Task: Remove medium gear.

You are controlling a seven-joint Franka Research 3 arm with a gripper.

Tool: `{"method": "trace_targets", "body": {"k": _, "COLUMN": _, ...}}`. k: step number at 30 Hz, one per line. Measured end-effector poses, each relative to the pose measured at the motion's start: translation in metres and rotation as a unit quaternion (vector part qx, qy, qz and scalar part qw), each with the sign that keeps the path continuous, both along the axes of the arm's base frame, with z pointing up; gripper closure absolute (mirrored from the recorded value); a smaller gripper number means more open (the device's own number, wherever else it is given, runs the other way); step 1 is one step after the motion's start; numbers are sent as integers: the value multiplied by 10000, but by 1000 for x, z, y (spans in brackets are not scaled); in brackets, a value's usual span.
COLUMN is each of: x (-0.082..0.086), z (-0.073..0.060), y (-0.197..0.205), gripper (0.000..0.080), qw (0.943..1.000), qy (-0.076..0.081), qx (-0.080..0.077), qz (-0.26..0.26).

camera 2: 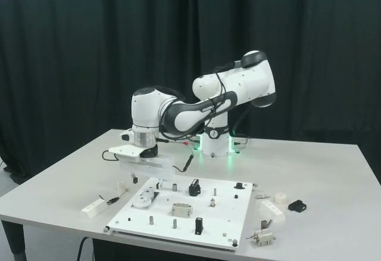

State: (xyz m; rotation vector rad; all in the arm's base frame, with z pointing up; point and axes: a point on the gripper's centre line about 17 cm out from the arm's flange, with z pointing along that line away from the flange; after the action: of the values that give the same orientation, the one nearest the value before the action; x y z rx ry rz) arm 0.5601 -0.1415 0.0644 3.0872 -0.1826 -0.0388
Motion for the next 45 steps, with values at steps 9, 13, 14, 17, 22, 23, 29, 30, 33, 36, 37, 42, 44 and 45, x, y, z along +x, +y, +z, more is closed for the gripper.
{"method": "trace_targets", "body": {"k": 9, "x": -1, "z": -9, "y": 5, "gripper": 3, "qw": 9999, "qy": -129, "qx": -20, "qz": 7}}
{"method": "trace_targets", "body": {"k": 13, "x": -1, "z": -13, "y": 6, "gripper": 3, "qw": 9998, "qy": -176, "qx": -43, "qz": -1}}
{"method": "trace_targets", "body": {"k": 14, "x": 0, "z": -14, "y": 6, "gripper": 3, "qw": 9998, "qy": -184, "qx": -48, "qz": -1}}
{"method": "trace_targets", "body": {"k": 17, "x": 0, "z": -16, "y": 7, "gripper": 3, "qw": 9998, "qy": -198, "qx": -68, "qz": 8}}
{"method": "trace_targets", "body": {"k": 22, "x": 1, "z": -19, "y": 8, "gripper": 3, "qw": 9997, "qy": -222, "qx": -104, "qz": 23}}
{"method": "trace_targets", "body": {"k": 23, "x": 1, "z": -19, "y": 8, "gripper": 3, "qw": 9997, "qy": -226, "qx": -104, "qz": 24}}
{"method": "trace_targets", "body": {"k": 29, "x": 1, "z": -22, "y": 9, "gripper": 3, "qw": 9996, "qy": -266, "qx": -84, "qz": -6}}
{"method": "trace_targets", "body": {"k": 30, "x": 1, "z": -22, "y": 9, "gripper": 3, "qw": 9996, "qy": -271, "qx": -80, "qz": -13}}
{"method": "trace_targets", "body": {"k": 33, "x": 1, "z": -23, "y": 9, "gripper": 3, "qw": 9996, "qy": -284, "qx": -67, "qz": -32}}
{"method": "trace_targets", "body": {"k": 36, "x": 2, "z": -23, "y": 9, "gripper": 3, "qw": 9995, "qy": -310, "qx": -49, "qz": -48}}
{"method": "trace_targets", "body": {"k": 37, "x": 2, "z": -23, "y": 9, "gripper": 3, "qw": 9995, "qy": -321, "qx": -42, "qz": -53}}
{"method": "trace_targets", "body": {"k": 42, "x": 5, "z": -23, "y": 10, "gripper": 3, "qw": 9993, "qy": -372, "qx": -28, "qz": -77}}
{"method": "trace_targets", "body": {"k": 44, "x": 6, "z": -22, "y": 10, "gripper": 3, "qw": 9992, "qy": -394, "qx": -29, "qz": -85}}
{"method": "trace_targets", "body": {"k": 45, "x": 6, "z": -22, "y": 9, "gripper": 3, "qw": 9991, "qy": -403, "qx": -32, "qz": -88}}
